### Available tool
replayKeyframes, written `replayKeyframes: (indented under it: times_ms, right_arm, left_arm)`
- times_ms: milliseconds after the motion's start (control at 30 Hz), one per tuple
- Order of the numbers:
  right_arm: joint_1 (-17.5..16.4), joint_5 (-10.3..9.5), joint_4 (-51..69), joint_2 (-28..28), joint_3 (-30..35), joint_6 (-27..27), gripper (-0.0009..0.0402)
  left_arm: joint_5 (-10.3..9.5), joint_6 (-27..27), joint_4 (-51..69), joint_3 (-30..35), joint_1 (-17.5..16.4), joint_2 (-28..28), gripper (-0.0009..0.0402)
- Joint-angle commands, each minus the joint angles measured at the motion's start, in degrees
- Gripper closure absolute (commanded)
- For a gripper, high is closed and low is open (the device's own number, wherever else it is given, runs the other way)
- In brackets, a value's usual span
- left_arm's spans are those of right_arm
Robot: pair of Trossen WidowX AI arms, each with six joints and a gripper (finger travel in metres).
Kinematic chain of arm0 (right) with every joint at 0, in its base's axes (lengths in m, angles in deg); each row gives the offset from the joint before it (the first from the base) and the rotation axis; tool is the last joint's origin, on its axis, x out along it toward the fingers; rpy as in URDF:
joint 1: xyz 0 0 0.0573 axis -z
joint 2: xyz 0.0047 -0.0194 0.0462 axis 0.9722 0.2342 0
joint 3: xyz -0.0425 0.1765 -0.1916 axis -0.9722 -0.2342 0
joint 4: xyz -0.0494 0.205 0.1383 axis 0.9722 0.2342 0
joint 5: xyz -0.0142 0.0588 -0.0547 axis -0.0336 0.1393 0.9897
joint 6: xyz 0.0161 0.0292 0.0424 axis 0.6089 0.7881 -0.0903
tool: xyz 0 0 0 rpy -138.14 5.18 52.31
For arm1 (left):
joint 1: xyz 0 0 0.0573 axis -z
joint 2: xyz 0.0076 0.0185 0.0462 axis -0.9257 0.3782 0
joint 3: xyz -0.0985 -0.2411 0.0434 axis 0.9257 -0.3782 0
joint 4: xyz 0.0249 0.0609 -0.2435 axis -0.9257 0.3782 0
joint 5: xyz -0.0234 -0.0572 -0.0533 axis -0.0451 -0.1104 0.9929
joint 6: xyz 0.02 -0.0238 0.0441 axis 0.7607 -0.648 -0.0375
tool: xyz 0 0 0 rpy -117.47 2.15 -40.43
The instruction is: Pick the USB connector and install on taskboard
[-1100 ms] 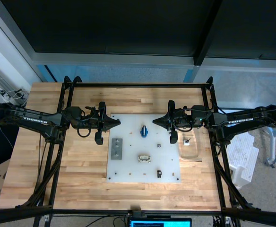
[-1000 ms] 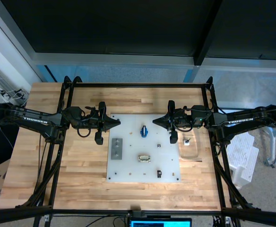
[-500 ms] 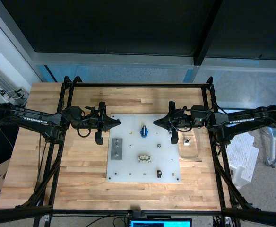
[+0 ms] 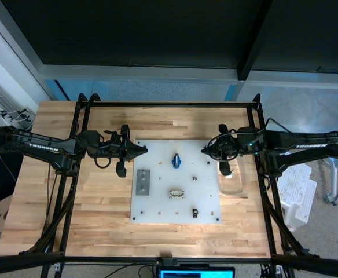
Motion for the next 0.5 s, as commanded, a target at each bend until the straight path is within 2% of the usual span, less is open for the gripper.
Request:
replayKeyframes:
  times_ms: [33,300,500]
  right_arm:
    - [-0.02,0.00,9.70,0.04,3.85,-0.61,0.0393]
    - [-0.15,0.17,27.76,0.04,11.17,-1.07,0.0393]
    - [-0.94,0.24,38.47,0.04,14.23,-1.09,0.0393]
  left_arm:
    - [0.02,0.02,0.00,-0.02,-0.02,0.02,0.0393]
    - [0.02,0.02,0.00,0.00,-0.02,0.02,0.0393]
    - [0.02,0.02,0.00,-0.02,0.00,0.02,0.0393]
